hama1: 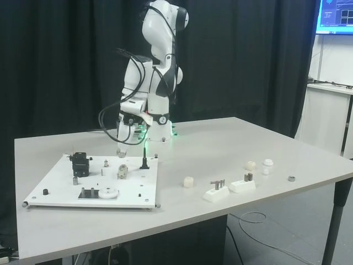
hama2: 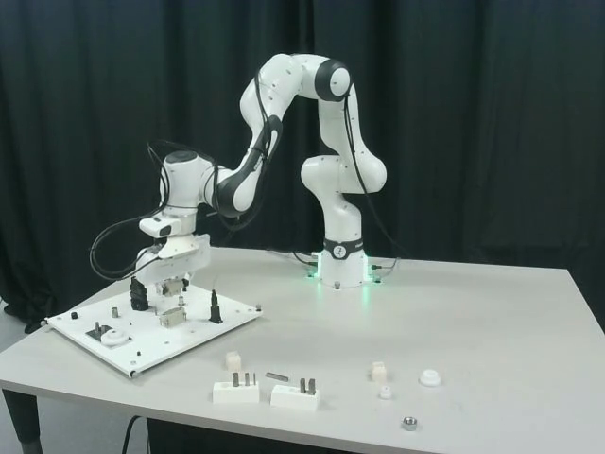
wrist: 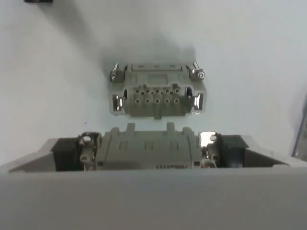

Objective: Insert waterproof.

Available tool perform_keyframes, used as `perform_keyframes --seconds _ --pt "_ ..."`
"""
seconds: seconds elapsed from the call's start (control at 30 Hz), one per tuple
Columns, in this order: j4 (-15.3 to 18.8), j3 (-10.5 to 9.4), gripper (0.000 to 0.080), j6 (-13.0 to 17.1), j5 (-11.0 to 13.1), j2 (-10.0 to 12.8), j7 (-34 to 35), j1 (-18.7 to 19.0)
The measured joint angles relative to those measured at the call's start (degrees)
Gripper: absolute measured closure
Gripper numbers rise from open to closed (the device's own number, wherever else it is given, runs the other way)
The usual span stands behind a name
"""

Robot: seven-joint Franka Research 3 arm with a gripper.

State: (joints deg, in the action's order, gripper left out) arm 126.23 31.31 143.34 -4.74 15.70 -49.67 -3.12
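Observation:
In the wrist view a grey waterproof plug point(wrist: 148, 151) with metal side clips sits between my black fingers point(wrist: 67, 154); my gripper point(wrist: 151, 155) is shut on it. Beyond it, apart from the plug, a matching grey socket point(wrist: 157, 93) with rows of pin holes and two corner screws lies on the white board point(wrist: 57, 72). From the room views my gripper point(hama1: 122, 148) point(hama2: 170, 282) hangs a little above the socket point(hama1: 122, 171) point(hama2: 173, 315), near the middle of the board point(hama1: 138, 190) point(hama2: 189, 340).
The board also carries a black block point(hama1: 81, 164), a black upright peg point(hama1: 144, 162), a white gear point(hama1: 108, 192) and small pins. On the grey table to the right lie two white stands point(hama1: 216, 192), small white caps point(hama1: 267, 164) and a nut point(hama1: 290, 178).

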Motion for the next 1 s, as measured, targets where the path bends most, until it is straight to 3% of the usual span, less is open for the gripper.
perform_keyframes --seconds 0.47,1.0 --pt "0.0 -0.67 0.019 2.6 3.7 3.9 0.0 0.0" --pt "0.0 -0.87 0.019 2.6 4.7 4.6 0.0 0.0"
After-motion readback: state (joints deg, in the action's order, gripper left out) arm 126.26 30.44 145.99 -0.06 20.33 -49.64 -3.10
